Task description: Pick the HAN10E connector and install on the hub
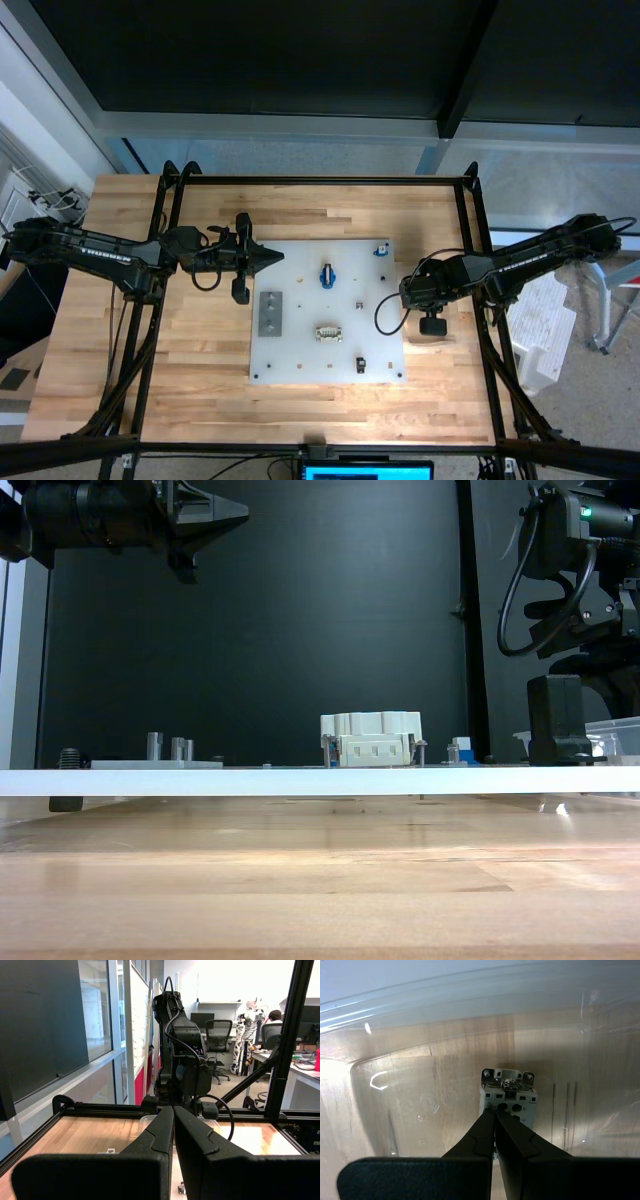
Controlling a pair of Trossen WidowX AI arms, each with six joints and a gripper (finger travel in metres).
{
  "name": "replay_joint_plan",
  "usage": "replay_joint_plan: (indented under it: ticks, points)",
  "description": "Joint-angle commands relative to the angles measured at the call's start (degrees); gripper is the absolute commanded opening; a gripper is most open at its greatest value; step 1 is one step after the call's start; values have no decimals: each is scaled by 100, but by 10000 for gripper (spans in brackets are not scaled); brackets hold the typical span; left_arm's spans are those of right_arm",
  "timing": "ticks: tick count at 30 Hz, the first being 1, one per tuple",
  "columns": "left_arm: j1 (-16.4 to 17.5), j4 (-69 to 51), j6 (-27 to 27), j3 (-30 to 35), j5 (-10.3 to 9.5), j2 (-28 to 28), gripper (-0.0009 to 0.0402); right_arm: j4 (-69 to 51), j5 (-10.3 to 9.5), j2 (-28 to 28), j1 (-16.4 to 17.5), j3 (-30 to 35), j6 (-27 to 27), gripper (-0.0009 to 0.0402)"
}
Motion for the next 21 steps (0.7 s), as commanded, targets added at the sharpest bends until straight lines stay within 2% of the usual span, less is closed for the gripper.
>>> replay_joint_plan:
  ticks: [1, 21]
  points:
    - [0, 0, 0, 2, 0, 0, 0, 2, -4, 2, 2, -7, 2, 0]
    - [0, 0, 2, 2, 0, 0, 0, -68, -48, -28, 7, 44, 2, 0]
